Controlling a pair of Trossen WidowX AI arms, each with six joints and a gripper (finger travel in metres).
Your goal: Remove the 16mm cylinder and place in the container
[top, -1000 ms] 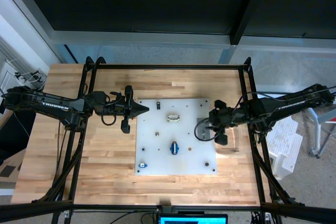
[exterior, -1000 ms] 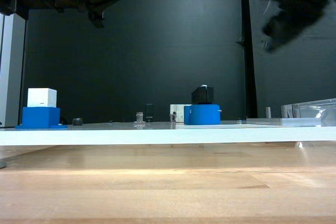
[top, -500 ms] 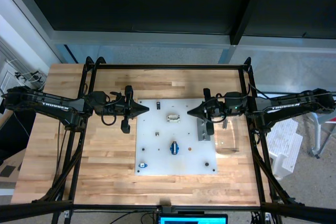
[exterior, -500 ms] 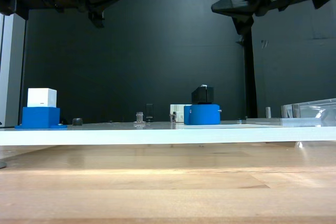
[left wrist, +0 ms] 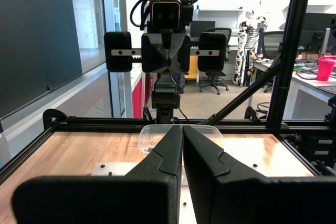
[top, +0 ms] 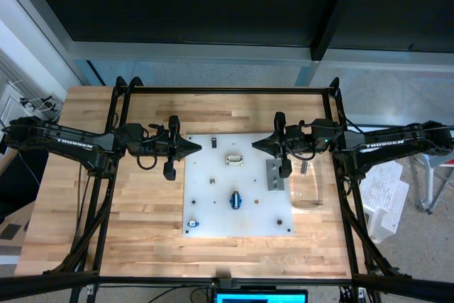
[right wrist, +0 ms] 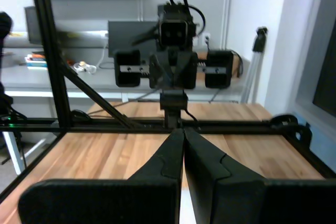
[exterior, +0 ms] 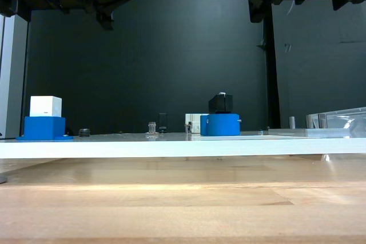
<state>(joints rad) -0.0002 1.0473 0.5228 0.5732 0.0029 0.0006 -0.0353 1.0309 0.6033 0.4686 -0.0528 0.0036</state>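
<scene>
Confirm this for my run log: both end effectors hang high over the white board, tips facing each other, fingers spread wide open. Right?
The fingers are wrong: the wrist views show the left end effector and right end effector shut, nothing between them. The rest stands: both hang high over the white board, the left near its left edge, the right toward its right side, tips facing.

16mm cylinder too small to tell apart — container (exterior: 343,119) cut by low-view edge.
</scene>
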